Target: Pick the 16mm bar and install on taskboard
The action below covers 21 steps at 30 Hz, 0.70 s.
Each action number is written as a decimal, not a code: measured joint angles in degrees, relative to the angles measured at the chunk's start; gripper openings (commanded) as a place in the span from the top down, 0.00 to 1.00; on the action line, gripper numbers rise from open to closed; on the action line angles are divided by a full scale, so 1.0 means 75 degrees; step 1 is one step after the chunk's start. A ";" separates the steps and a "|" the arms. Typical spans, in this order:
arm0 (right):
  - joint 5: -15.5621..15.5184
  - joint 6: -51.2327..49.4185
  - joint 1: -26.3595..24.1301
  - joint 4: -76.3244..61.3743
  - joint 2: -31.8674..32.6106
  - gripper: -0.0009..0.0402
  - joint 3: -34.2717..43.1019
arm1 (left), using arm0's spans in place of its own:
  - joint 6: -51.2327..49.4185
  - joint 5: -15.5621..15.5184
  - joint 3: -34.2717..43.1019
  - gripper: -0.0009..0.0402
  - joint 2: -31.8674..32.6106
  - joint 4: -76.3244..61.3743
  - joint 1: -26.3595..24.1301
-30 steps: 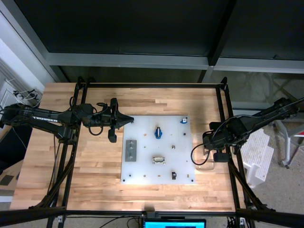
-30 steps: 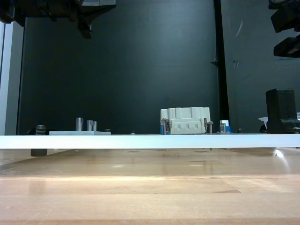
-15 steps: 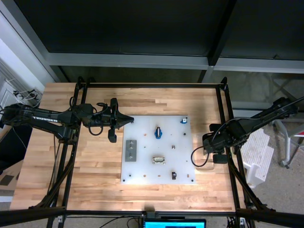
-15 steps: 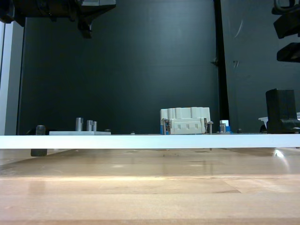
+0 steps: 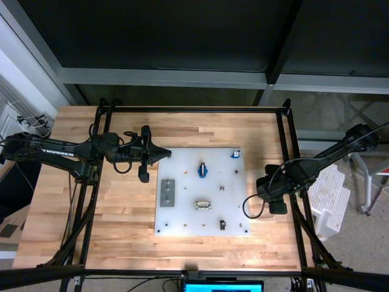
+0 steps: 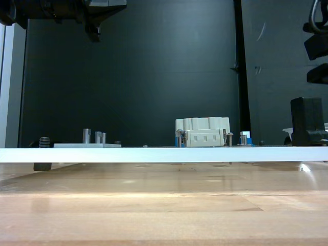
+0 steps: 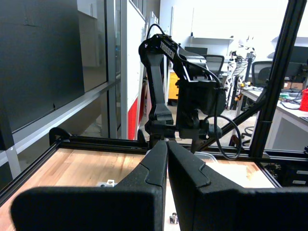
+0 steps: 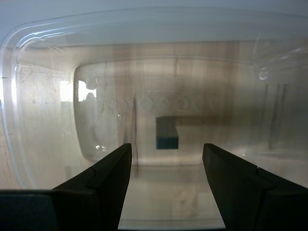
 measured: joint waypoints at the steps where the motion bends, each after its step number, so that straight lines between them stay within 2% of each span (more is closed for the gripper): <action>1: -0.0003 0.0020 0.0012 0.0029 0.0015 0.48 -0.0047 | -0.0003 0.0003 0.0000 0.98 0.0000 0.0000 0.0000; 9: 0.0181 0.0085 0.0119 0.0493 0.0058 0.48 -0.0361 | -0.0003 0.0000 0.0000 0.98 0.0003 -0.0003 0.0000; 21: 0.0187 0.0076 0.0184 0.0915 0.0207 0.48 -0.0720 | -0.0003 0.0003 -0.0003 0.98 0.0003 0.0000 0.0000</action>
